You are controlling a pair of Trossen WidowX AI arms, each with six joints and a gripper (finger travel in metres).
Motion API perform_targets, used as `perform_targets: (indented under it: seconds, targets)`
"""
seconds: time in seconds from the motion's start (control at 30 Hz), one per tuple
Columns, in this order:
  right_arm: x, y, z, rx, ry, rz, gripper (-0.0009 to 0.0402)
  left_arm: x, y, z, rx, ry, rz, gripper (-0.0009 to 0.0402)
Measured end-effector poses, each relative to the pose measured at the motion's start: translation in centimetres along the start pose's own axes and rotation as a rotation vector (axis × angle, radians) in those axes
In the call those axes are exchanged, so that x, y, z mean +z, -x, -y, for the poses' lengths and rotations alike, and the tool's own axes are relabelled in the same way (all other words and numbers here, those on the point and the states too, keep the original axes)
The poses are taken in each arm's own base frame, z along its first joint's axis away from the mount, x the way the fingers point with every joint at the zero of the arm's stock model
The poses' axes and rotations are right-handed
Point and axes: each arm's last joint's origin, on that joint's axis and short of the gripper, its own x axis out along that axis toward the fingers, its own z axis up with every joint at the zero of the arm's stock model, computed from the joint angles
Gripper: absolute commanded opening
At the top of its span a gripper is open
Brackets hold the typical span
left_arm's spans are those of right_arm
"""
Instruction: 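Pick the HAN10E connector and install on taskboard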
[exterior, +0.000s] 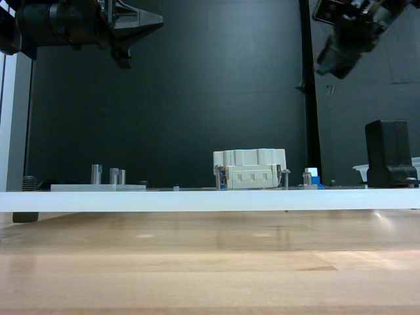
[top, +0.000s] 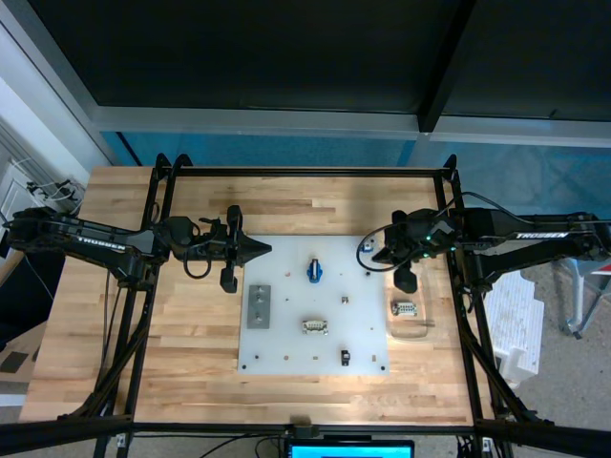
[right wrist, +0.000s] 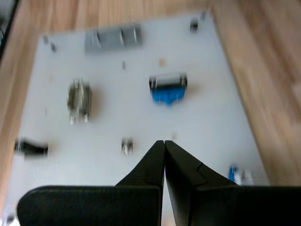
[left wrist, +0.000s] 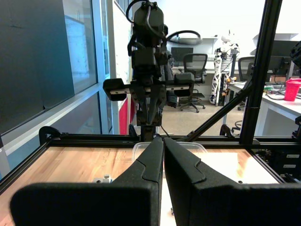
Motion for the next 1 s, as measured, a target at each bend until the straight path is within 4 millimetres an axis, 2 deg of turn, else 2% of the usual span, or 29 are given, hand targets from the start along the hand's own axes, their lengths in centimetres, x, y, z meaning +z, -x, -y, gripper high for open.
perform_targets:
  seconds: [0.23,0.47,1.0]
  targets:
    - [-0.7,0.5,-0.7,-0.006,-0.008,-0.223,0.0000,0.0,0.0,0.0,0.000,0.000,0.000,0.0001]
    - [-1.2,0.1,-2.4,-0.042,0.058,-0.423,0.0000,0.0,0.0,0.0,0.000,0.000,0.000,0.0001]
    - [-2.8,-1.9,-5.4,-0.064,0.136,-0.609,0.0000,0.0,0.0,0.0,0.000,0.000,0.000,0.0001]
